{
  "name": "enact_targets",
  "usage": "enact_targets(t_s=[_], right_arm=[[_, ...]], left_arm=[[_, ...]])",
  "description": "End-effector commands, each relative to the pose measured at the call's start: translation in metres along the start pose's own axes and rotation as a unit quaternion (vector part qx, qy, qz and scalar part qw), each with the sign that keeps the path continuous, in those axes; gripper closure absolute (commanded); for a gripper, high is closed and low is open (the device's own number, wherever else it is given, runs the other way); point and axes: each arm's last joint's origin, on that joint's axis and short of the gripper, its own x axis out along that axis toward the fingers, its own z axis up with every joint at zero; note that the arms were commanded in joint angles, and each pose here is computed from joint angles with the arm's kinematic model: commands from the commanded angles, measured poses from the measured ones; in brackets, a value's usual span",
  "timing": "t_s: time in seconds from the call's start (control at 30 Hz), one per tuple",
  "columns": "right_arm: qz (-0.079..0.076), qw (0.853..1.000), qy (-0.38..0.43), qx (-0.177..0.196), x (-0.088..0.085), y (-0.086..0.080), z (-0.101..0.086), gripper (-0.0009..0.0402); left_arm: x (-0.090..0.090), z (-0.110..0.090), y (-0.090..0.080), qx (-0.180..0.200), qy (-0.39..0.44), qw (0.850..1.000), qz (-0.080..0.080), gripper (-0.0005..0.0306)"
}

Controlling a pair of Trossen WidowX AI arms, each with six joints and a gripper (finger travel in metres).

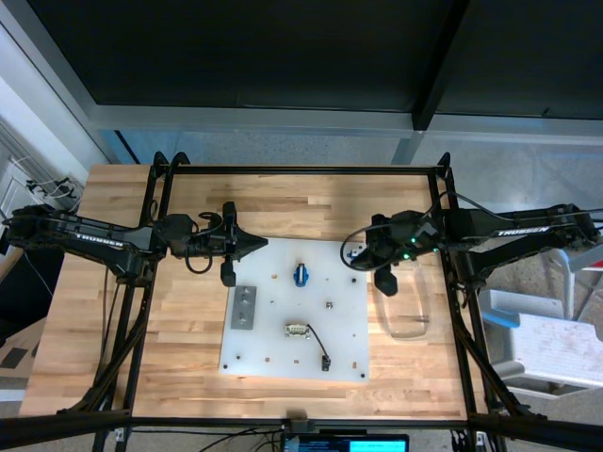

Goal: Remove the USB connector from the USB hub and place in the container

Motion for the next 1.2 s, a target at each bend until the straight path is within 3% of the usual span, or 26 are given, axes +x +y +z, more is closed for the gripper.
enact_targets(t_s=[0.03,0.1,0.23,0.33,0.4,0.7,1.2], right_arm=[[-0.018,0.999,0.041,-0.013,-0.001,0.011,-0.004,0.0393],[-0.027,0.998,0.060,-0.017,-0.002,0.018,-0.005,0.0393],[-0.013,0.996,0.081,-0.023,-0.002,0.032,-0.005,0.0393],[-0.030,0.994,0.097,-0.041,-0.001,0.044,-0.007,0.0394],[-0.034,0.992,0.110,-0.049,0.000,0.050,-0.008,0.0393],[-0.016,0.990,0.131,-0.046,0.014,0.078,-0.004,0.0393],[-0.015,0.986,0.164,-0.038,0.046,0.123,-0.002,0.0394]], left_arm=[[0.000,0.000,0.000,0.000,0.000,1.000,0.000,0.0300],[0.000,0.000,0.000,0.000,0.000,1.000,0.000,0.0300],[0.000,0.000,0.000,0.000,0.000,1.000,0.000,0.0300],[0.000,0.000,0.000,0.000,0.000,1.000,0.000,0.0300],[0.000,0.000,0.000,0.000,0.000,1.000,0.000,0.0300],[0.000,0.000,0.000,0.000,0.000,1.000,0.000,0.0300],[0.000,0.000,0.000,0.000,0.000,1.000,0.000,0.0300]])
